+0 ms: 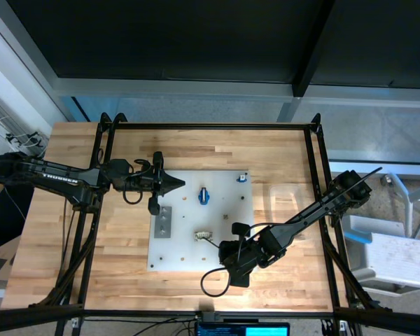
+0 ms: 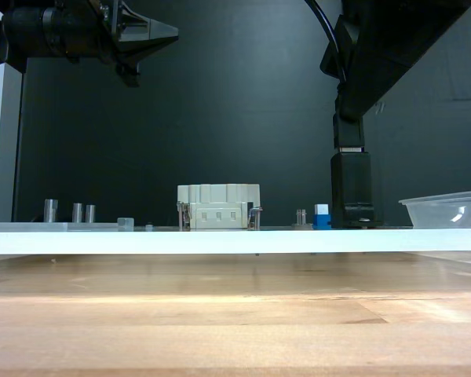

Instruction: Remove the USB connector from the USB hub and place in the container

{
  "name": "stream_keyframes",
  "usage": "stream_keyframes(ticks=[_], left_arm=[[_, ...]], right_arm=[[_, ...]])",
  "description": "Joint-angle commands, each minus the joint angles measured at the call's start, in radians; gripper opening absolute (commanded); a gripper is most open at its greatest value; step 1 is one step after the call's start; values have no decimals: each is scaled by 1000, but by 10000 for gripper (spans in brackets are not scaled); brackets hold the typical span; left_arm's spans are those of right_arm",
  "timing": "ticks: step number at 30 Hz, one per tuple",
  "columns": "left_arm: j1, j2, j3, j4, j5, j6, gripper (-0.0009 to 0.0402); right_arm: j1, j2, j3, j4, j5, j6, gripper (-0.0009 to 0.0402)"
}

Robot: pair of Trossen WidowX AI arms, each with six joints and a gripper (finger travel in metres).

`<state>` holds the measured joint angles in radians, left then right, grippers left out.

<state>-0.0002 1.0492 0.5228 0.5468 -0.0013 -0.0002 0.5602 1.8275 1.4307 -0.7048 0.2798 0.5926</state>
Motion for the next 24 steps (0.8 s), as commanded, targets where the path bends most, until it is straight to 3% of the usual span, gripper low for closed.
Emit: stream_keyframes(ticks=[1,17,20,24], left_arm=[[0,0,0,1,0,0,1],[0,0,0,1,0,0,1],[0,0,0,1,1,0,1],[0,0,0,1,0,0,1]], right_arm=[[-1,0,0,-1,7,0,-1],[-31,70,142,-122,-29,-86,0],[-36,80,147,-125,-47,-85,0],[-36,80,146,-124,-44,-85,0]])
